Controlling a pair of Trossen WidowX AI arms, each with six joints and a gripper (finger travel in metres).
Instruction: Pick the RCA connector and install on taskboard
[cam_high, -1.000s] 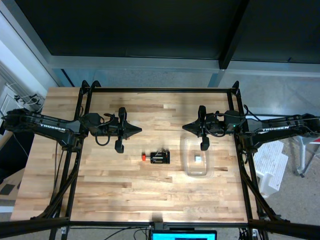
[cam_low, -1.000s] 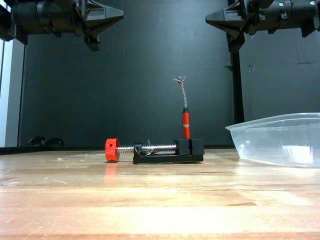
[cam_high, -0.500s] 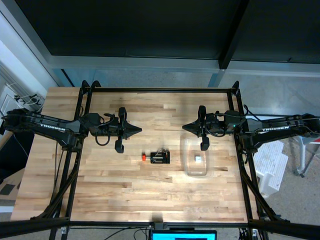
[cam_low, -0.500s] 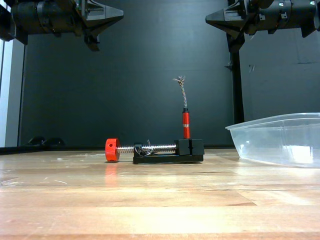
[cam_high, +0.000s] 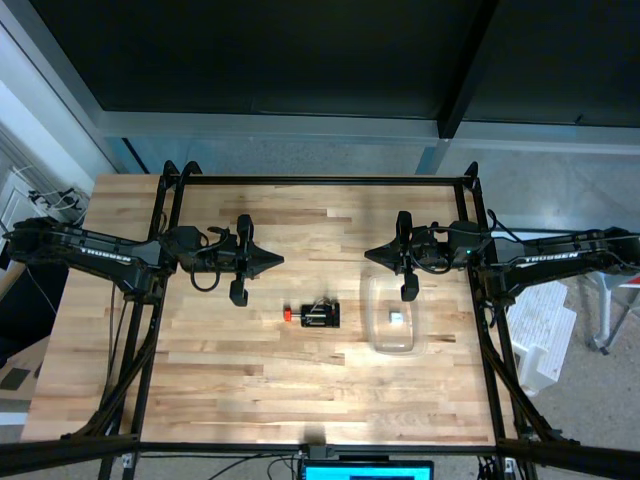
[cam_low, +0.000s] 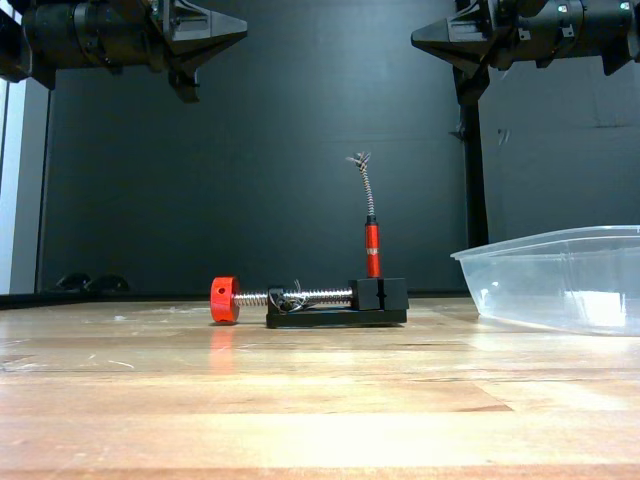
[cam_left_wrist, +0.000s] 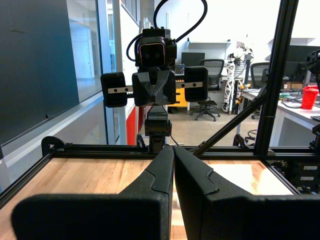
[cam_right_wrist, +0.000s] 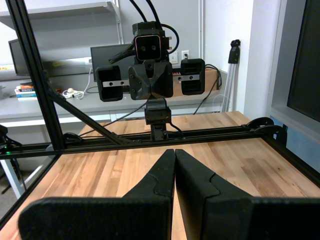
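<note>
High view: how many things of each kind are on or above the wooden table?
Taskboard: 1
Clear plastic tray: 1
Small white square piece, in the tray: 1
Pincers, both shut, held high, left pincer left of the taskboard, right pincer by the tray's far edge: 2
Total: 5

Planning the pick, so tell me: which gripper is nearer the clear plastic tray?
Right. The right gripper hangs just beyond the far left corner of the tray; the left gripper hangs farther off, left of the taskboard.
</note>
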